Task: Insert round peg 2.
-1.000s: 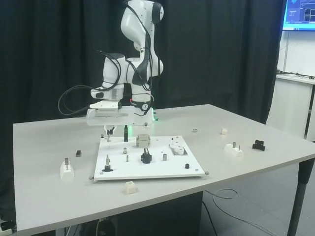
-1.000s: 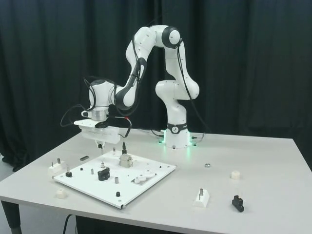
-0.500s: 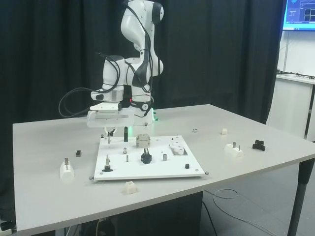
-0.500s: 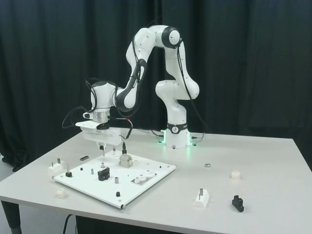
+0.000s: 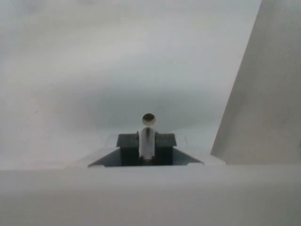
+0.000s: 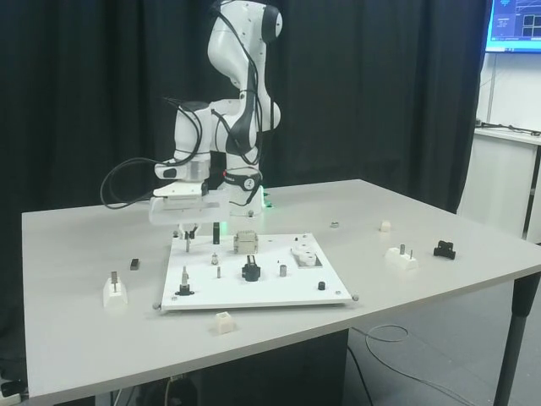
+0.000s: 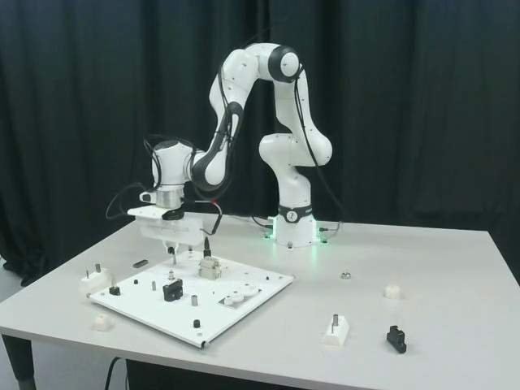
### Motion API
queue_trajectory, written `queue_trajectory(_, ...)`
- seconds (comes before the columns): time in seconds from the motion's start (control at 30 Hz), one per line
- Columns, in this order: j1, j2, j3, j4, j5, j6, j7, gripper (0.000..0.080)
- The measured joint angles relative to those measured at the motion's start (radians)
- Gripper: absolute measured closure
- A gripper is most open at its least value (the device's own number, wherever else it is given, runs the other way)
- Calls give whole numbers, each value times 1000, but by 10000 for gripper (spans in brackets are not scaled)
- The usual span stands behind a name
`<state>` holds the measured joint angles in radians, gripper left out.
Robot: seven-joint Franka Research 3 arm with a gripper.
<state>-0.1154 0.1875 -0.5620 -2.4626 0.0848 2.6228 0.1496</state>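
A thin peg (image 5: pixel 146 141) is clamped between the black fingers of the gripper (image 5: pixel 146 149), as shown in the wrist view; its rounded tip points down toward the white board (image 6: pixel 270 288). In the room views the gripper (image 6: pixel 188 228) hangs over the board's far corner, at about ten o'clock from the board's middle (seen from the first room camera), with the peg's lower end just above the surface. Whether the tip is already over its hole cannot be told; no hole is visible below it in the wrist view.

The step in hand is judged to be the carry and alignment before insertion. To do it well, the peg should be kept upright and the clamp held firm, so that no tilt is introduced. The tip should be centred over the hole before any descent is made. The descent should be slow and straight, and sideways force should be avoided, since a thin peg may jam at the rim.

The black post (image 6: pixel 216 231) at three o'clock of the gripper should be given room.
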Motion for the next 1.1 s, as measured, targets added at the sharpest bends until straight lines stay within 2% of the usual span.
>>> queue_trajectory(0.27,0,0,-4,0,25,5,-25,739)
queue_trajectory(0.63,0,0,-4,0,38,5,-34,739)
queue_trajectory(1.1,0,3,-4,0,81,14,-77,739)
